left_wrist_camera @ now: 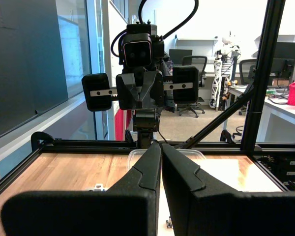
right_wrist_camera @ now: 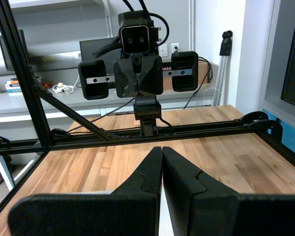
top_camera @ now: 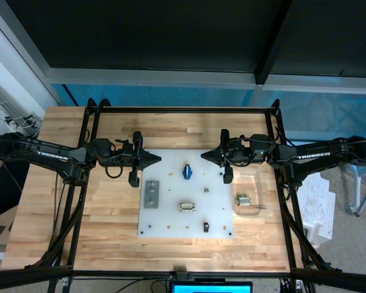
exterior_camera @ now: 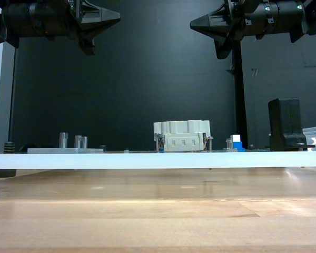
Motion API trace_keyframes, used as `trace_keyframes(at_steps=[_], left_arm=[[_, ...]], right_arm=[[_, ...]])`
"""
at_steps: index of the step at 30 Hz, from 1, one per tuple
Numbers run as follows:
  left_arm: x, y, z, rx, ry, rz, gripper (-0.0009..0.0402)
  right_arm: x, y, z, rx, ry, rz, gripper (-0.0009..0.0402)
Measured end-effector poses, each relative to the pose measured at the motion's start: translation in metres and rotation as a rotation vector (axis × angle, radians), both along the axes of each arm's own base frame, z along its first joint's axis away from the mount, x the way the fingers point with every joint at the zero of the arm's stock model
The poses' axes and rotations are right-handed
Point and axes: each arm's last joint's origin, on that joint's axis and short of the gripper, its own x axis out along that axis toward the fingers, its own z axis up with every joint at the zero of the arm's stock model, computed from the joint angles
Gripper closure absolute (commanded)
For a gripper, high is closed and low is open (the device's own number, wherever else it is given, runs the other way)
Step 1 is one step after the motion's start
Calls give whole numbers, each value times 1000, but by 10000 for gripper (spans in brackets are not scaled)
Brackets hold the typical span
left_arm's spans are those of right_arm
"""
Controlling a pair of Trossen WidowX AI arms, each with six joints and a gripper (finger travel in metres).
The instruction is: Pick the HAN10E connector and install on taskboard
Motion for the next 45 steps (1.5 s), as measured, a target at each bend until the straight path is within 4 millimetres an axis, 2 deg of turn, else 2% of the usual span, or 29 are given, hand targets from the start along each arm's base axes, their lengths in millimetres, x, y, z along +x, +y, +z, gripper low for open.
trace_keyframes(at_steps=[5, 16, 24, 34, 45], left_arm=[[0, 0, 0, 0, 1, 0, 392], [0, 0, 0, 0, 0, 0, 392], [0, 0, 0, 0, 1, 0, 392], [0, 0, 0, 0, 1, 0, 392], [0, 0, 0, 0, 1, 0, 392]], right_arm=[[0, 0, 4, -1, -42, 2, 393], [0, 1, 3, 25, -12, 2, 393], [0, 1, 18, -1, 267, 3, 393], [-13, 6, 25, 55, 704, 7, 393], [-25, 25, 25, 65, 1014, 47, 394]])
